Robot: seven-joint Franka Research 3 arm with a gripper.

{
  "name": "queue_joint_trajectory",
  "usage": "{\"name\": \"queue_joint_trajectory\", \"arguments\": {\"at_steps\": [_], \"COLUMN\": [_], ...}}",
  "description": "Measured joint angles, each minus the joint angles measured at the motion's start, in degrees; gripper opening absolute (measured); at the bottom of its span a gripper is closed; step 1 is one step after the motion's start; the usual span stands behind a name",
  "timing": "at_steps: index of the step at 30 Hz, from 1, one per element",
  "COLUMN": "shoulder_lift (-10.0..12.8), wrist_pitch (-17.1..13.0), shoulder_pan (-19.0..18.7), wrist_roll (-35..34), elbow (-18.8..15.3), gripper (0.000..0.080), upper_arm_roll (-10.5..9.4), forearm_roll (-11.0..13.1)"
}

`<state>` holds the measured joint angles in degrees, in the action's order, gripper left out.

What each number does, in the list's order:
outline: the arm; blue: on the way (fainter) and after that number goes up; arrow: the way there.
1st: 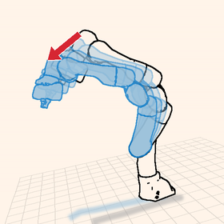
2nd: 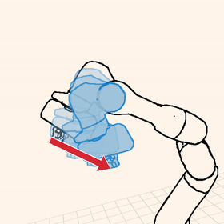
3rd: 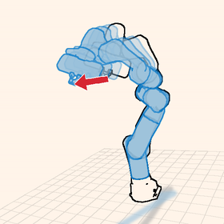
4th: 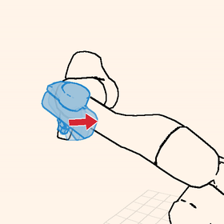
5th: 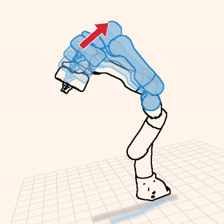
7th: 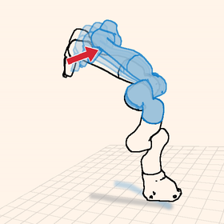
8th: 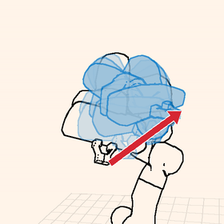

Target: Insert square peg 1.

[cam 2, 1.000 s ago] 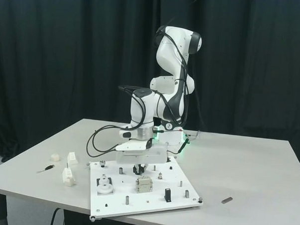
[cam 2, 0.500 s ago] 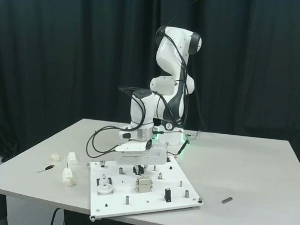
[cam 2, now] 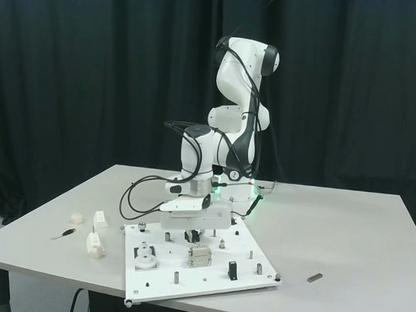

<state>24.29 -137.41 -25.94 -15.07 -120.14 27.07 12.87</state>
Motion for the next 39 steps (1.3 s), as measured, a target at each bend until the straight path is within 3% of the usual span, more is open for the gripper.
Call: {"name": "queue_joint_trajectory", "arguments": {"at_steps": [18,39], "shoulder_lift": [-0.06,-0.19], "wrist_pitch": [0.35,0.72], "shoulder_pan": [0.1,0.44], "wrist_roll": [0.0,0.72], "elbow": [0.0,0.0], "gripper": [0.0035,0.0035], "upper_arm_roll": [-0.07,-0.65], "forearm_roll": [-0.27,-2.52]}}
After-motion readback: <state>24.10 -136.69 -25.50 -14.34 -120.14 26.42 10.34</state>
